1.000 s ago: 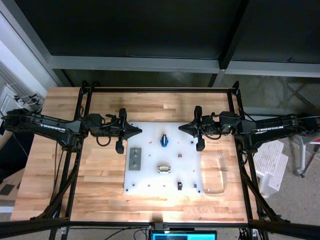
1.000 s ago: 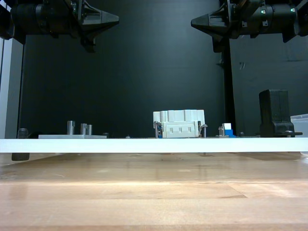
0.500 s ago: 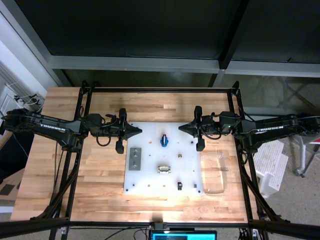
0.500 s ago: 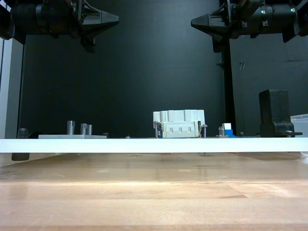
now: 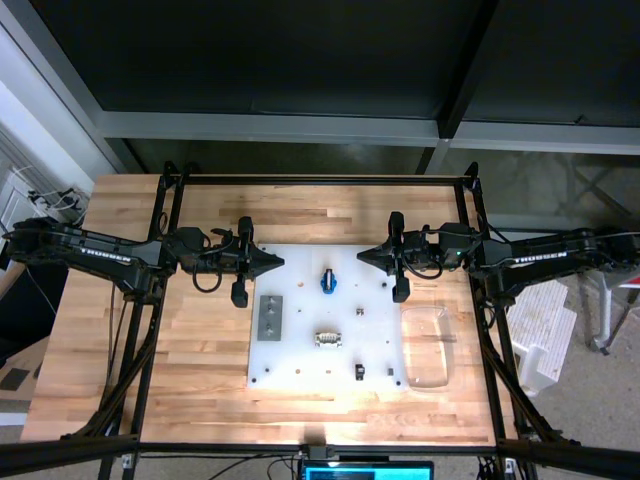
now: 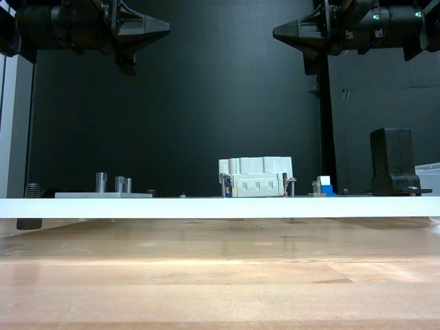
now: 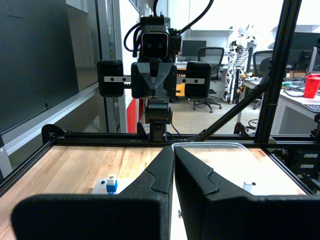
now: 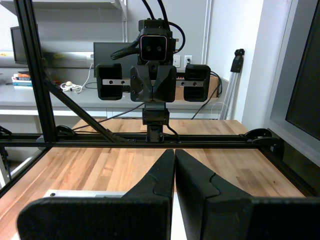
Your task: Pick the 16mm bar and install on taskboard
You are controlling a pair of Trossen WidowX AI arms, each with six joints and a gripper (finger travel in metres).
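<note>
Pale butcher-block table (image 5: 130, 330), planked in strips, boxed in by a black metal frame (image 5: 320, 180). Behind it, a dark panel wall (image 5: 300, 60) above a grey ledge (image 5: 270, 128); plain black backdrop in the low view. Off the right edge, white cartons (image 5: 545, 335) on a grey floor. At the near edge, a lit screen (image 5: 365, 468). Beyond the frame in the left wrist view, an office: desk chairs (image 7: 207, 55), monitors, a red cup (image 7: 311, 85).

Flat on the wood mid-table, the taskboard (image 5: 300, 300). Carries a grey metal block (image 5: 271, 316) toward its left, a blue connector (image 5: 329, 281) near its far edge, a pale multi-pin connector (image 5: 328, 342) around the middle and a black upright fitting (image 5: 361, 373) near the front. Just beside the board's right edge, a clear tray (image 5: 404, 345).

Left gripper (image 5: 278, 262): hangs well above the board's far left corner, points inward, fingers (image 7: 160, 175) pressed together on nothing. Right gripper (image 5: 362, 256): mirrors it over the board's far right part, equally high, fingers (image 8: 160, 175) closed tight and empty. Tips facing each other, well apart, either side of the blue connector.

16mm bar not made out in any view; impossible to tell where it lies.
</note>
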